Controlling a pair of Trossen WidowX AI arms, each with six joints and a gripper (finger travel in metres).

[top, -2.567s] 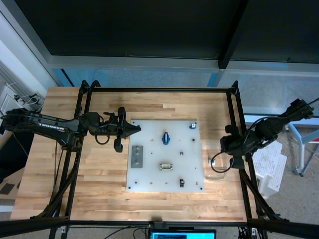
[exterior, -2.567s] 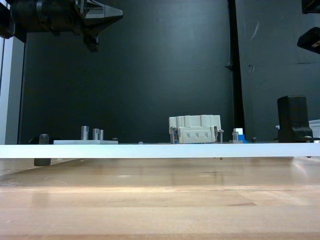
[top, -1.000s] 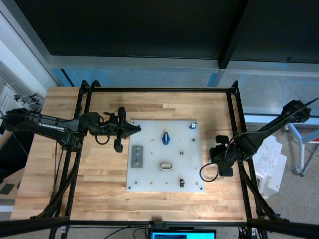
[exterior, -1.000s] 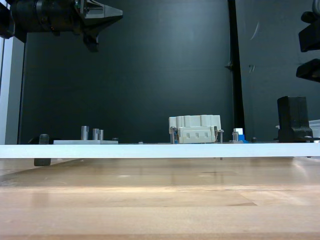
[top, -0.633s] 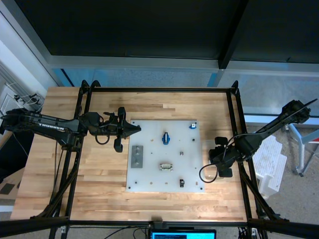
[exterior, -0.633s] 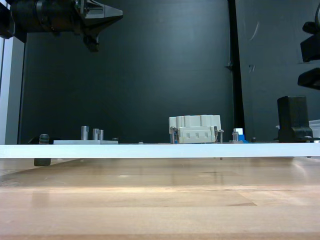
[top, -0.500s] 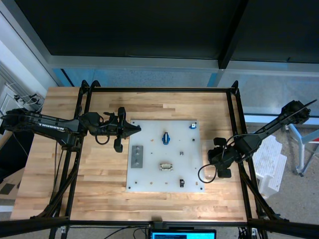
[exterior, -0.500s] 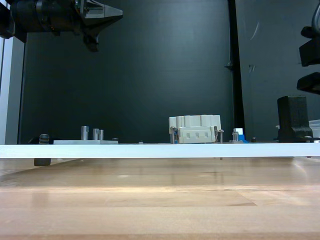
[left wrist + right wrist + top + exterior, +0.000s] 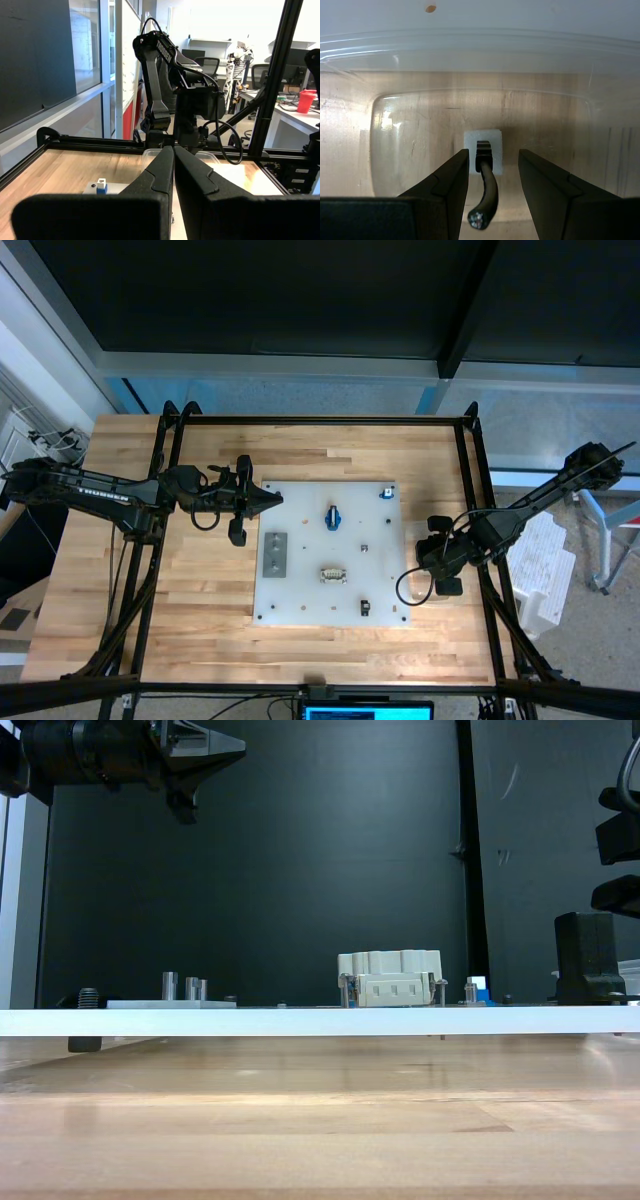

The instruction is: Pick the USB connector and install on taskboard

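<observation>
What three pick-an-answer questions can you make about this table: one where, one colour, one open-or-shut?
1. Where is the dark plug? A) clear tray B) floor C) cup
2. The square under it is: A) blue B) white C) red
3. The right gripper over the tray is: A) open B) shut on the plug C) shut, empty
Answers: 1A, it stands inside the tray's walls. 2B, the square shows white. 3A, its fingers stand apart beside the plug; the left gripper, shut, hangs above the board's left edge.

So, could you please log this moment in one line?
left hand shut, parked high by board | right hand open above plug in tray
</observation>
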